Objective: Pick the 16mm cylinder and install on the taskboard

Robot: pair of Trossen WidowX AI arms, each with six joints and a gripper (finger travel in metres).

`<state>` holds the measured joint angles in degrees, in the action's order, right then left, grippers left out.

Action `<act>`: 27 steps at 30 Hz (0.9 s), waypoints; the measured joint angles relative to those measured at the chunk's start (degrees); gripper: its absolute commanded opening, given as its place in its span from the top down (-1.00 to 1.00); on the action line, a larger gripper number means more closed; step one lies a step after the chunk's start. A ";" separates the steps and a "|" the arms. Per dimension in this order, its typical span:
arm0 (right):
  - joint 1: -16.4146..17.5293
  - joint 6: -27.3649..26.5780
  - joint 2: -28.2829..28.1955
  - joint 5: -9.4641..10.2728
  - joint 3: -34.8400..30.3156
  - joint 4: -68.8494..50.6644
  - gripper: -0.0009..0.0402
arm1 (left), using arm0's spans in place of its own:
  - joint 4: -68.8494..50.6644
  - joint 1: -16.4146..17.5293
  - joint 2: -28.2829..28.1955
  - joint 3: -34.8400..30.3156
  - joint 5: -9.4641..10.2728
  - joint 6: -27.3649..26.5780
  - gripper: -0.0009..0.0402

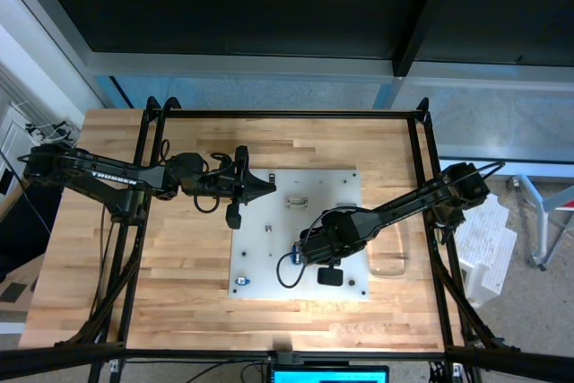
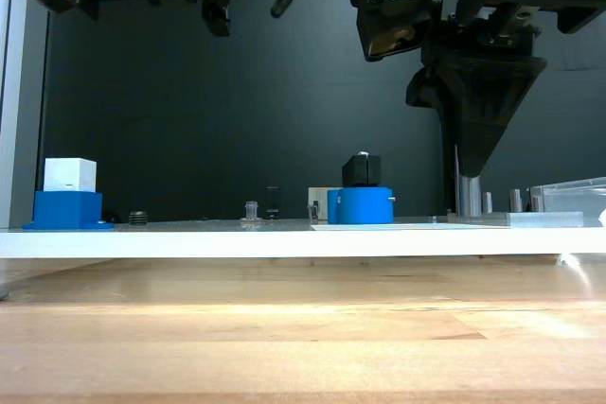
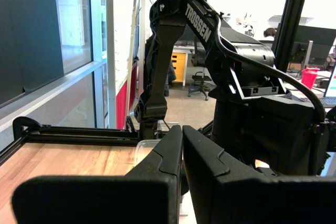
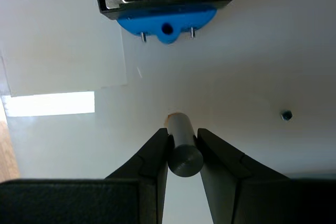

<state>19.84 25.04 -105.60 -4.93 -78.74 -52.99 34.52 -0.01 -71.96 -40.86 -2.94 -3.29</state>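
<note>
The right gripper (image 4: pixel 182 134) is clamped on the 16mm cylinder (image 4: pixel 184 153), one finger pressing each side of its upper part. The peg stands upright, its long axis vertical and square to the taskboard (image 1: pixel 260 253), with its lower end meeting the white surface. From table height it shows as a silver post directly under the pointed fingers. It sits around the middle of the board's near half, close to the blue connector (image 4: pixel 165 22) with its metal multi-pin socket. A small dark screw (image 4: pixel 286 115) lies in the plate, well apart. A clear plastic tray (image 1: pixel 392 257) rests just right of the board. The left gripper (image 1: pixel 262 185) hangs over the board's far-left edge, fingers together and empty.
</note>
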 measured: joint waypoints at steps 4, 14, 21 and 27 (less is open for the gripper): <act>0.04 0.00 0.00 0.00 0.02 0.11 0.96 | 0.00 0.00 -0.02 0.02 0.00 0.00 0.96; 0.13 0.00 0.02 0.00 0.59 0.46 0.96 | 0.02 0.00 0.00 0.02 0.00 0.00 0.96; 0.17 0.09 0.02 0.02 0.70 0.94 0.96 | 0.00 0.00 0.00 0.02 0.00 0.00 0.96; 0.31 0.11 0.02 0.24 0.72 0.98 0.96 | 0.00 0.00 0.00 0.02 0.00 0.00 0.96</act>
<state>20.14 25.15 -105.58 -4.69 -78.02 -52.01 34.52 -0.01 -71.96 -40.84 -2.94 -3.29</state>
